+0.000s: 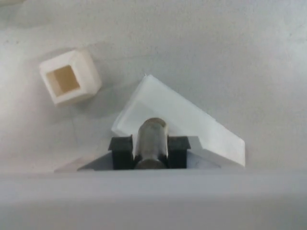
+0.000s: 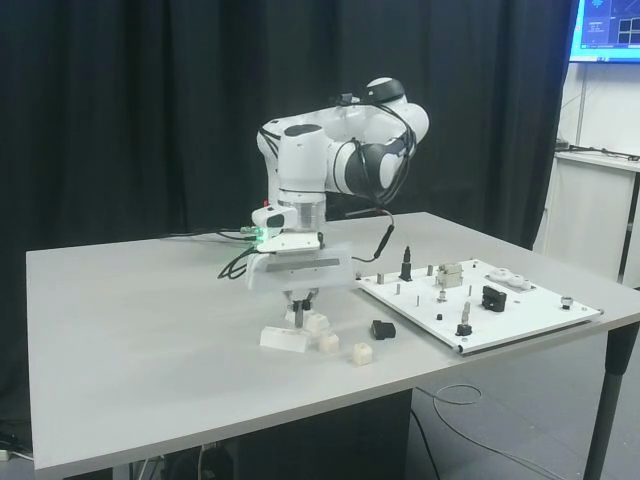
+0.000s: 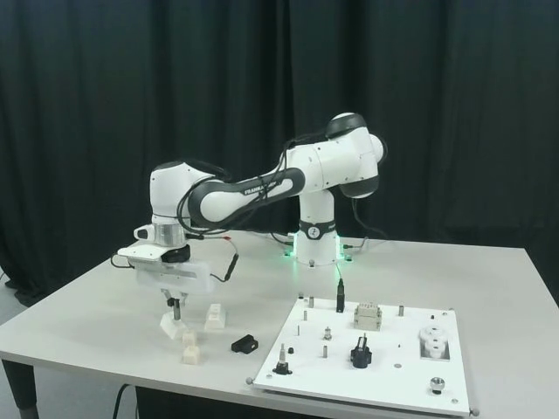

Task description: Insert round peg 4.

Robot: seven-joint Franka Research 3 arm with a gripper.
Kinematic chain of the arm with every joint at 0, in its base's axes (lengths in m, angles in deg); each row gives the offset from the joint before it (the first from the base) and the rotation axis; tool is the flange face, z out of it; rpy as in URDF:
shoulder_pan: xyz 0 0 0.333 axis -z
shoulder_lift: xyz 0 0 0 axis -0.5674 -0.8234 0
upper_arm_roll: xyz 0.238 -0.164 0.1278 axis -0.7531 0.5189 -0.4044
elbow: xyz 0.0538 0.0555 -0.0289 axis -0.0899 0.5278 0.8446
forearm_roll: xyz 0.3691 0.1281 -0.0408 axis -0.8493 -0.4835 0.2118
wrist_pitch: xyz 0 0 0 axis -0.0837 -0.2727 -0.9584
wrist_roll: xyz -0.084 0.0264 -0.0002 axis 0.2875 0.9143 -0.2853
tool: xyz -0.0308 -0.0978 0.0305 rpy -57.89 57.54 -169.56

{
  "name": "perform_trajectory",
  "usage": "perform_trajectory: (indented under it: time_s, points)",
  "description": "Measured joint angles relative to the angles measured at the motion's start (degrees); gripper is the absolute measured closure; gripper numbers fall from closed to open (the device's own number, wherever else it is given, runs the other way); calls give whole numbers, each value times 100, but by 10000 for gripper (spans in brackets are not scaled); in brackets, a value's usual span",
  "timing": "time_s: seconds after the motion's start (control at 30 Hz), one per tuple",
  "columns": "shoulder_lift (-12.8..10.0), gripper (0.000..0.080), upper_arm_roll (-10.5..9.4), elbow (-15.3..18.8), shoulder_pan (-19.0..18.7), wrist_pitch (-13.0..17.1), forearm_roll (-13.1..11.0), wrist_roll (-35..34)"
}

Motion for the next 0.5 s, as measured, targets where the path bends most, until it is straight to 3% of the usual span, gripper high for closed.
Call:
perform_trajectory:
  time_s: [0.5]
  points:
    - [3,654,98,0,-53,-75,44,-201]
